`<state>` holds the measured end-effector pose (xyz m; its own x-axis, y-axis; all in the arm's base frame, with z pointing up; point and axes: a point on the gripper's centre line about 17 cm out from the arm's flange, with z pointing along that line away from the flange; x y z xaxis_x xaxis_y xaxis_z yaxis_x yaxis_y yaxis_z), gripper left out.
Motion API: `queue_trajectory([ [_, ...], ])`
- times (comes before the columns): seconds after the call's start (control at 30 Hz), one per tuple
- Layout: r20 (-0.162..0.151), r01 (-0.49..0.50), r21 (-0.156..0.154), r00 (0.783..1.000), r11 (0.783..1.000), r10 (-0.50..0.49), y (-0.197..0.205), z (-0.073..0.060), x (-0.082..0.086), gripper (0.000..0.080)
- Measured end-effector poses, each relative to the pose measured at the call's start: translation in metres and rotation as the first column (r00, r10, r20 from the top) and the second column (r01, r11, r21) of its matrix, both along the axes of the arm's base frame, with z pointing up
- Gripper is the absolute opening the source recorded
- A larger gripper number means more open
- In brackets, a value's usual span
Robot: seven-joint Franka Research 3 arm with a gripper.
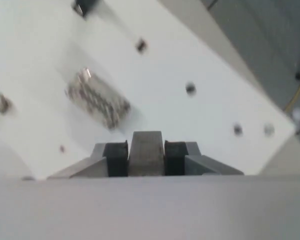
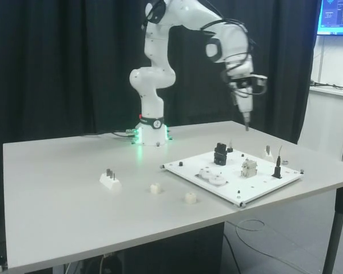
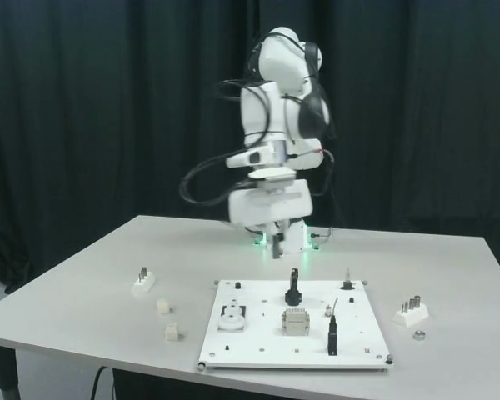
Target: Insert square peg 4.
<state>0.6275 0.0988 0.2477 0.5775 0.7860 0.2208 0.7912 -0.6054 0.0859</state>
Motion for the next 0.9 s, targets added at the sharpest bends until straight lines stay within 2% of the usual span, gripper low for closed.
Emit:
queue_trajectory([
  [0.1, 0.002, -0.015, -0.008, 1.000, 1.000, 0.015, 0.025, -0.001, 0.010, 0.0150],
  [0.27, -0.018, 0.010, -0.026, 1.000, 1.000, -0.011, 0.053, -0.004, 0.024, 0.0150],
  [0.37, -0.029, -0.001, -0.044, 1.000, 0.999, 0.000, 0.068, -0.005, 0.031, 0.0150],
  [0.47, -0.038, -0.052, -0.071, 0.998, 0.996, 0.050, 0.080, -0.007, 0.037, 0.0150],
  [0.6, -0.044, -0.145, -0.122, 0.989, 0.982, 0.140, 0.092, -0.008, 0.046, 0.0150],
  [0.77, -0.060, -0.216, -0.170, 0.976, 0.962, 0.209, 0.101, -0.010, 0.052, 0.0150],
  [0.9, -0.073, -0.284, -0.206, 0.959, 0.937, 0.275, 0.105, -0.013, 0.055, 0.0150],
])
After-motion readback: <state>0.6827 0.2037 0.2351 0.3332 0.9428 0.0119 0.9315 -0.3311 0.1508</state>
